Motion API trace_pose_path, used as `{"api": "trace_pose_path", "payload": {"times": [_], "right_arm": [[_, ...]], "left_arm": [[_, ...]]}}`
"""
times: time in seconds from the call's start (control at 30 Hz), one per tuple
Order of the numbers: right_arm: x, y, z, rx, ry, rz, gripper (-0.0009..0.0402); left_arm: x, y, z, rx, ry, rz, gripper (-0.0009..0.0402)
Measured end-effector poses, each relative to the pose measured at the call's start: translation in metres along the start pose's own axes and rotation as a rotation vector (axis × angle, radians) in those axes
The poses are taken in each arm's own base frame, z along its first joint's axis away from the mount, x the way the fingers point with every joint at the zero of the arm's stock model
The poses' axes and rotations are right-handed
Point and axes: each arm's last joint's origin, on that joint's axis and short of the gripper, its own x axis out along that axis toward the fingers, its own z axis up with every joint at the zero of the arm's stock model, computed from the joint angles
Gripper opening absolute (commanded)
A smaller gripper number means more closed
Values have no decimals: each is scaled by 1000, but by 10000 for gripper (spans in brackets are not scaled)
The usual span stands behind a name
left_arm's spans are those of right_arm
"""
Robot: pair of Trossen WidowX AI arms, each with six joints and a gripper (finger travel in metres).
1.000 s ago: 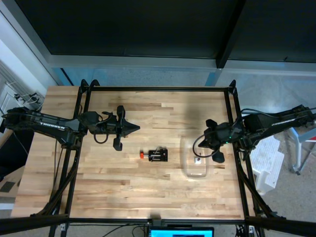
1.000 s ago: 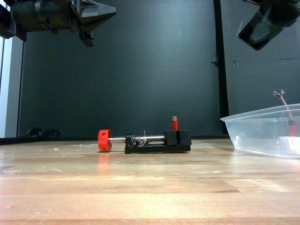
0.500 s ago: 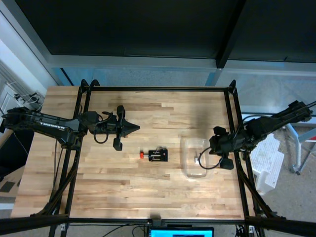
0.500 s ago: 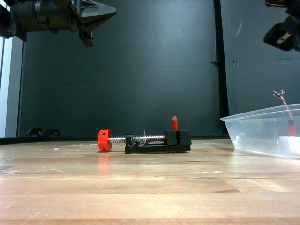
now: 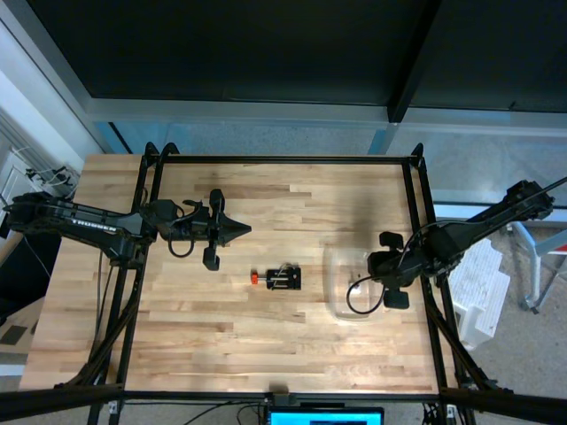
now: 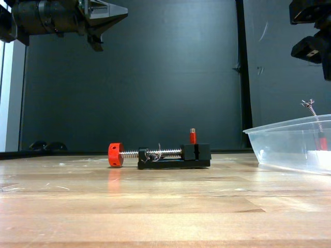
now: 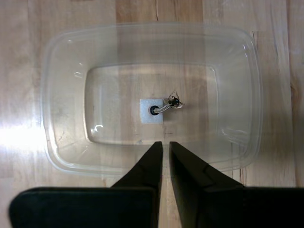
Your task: Pick the RCA connector and install on taskboard
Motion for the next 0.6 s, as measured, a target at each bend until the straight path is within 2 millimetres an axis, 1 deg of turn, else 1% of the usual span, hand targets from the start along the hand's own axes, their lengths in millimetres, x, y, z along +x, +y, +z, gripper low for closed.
{"api": "trace_pose_path", "payload": {"times": [0.13, 0.27, 0.4, 0.6], "right_arm": [[3, 1, 1, 14, -1, -2, 118], [10, 1, -2, 21, -6, -4, 154], [19, 2, -5, 37, -18, -15, 171], [37, 5, -7, 37, -26, -11, 174]], "left_arm": [[0, 0, 0, 0, 0, 0, 0], [0, 0, 0, 0, 0, 0, 0], [0, 0, 0, 0, 0, 0, 0], [0, 0, 0, 0, 0, 0, 0]]}}
